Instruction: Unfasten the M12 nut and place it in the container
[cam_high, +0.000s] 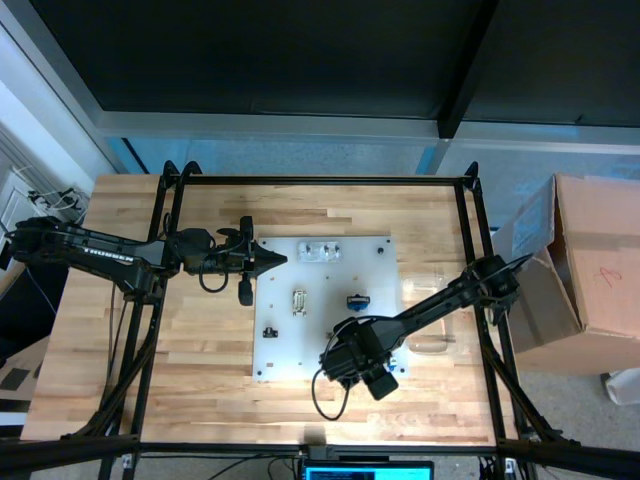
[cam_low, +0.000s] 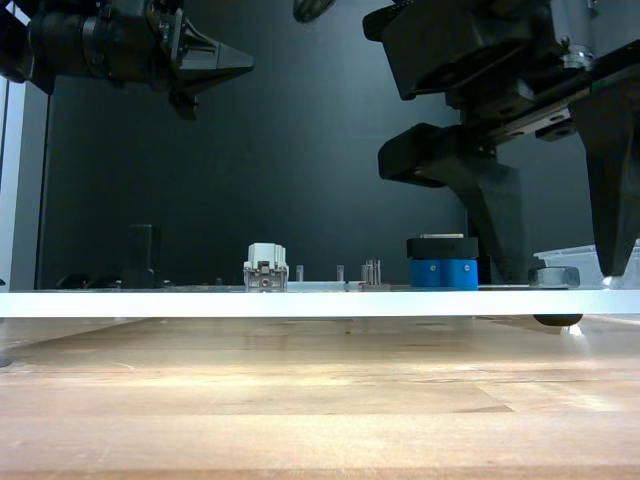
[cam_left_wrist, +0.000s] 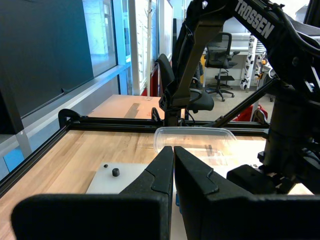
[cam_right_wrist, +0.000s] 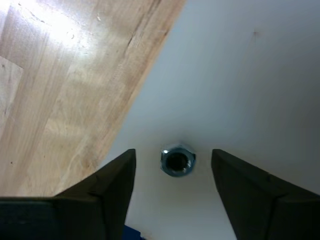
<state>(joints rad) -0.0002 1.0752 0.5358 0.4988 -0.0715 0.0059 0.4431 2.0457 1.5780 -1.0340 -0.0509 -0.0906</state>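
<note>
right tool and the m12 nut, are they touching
Apart. Right wrist view: the nut sits between the right tool's open fingers, bare white board either side. The left tool hovers shut at the board's left edge.

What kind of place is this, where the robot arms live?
Probably a robotics lab. An office chair stands beyond the wooden table. The left claw hangs shut over the white board; the right claw stands open around the silver nut there.

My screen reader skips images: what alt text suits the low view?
Open right gripper reaches down to the white board, straddling without touching the small silver nut, low on its stud. Left gripper, shut, hangs high over the board's left side.
</note>
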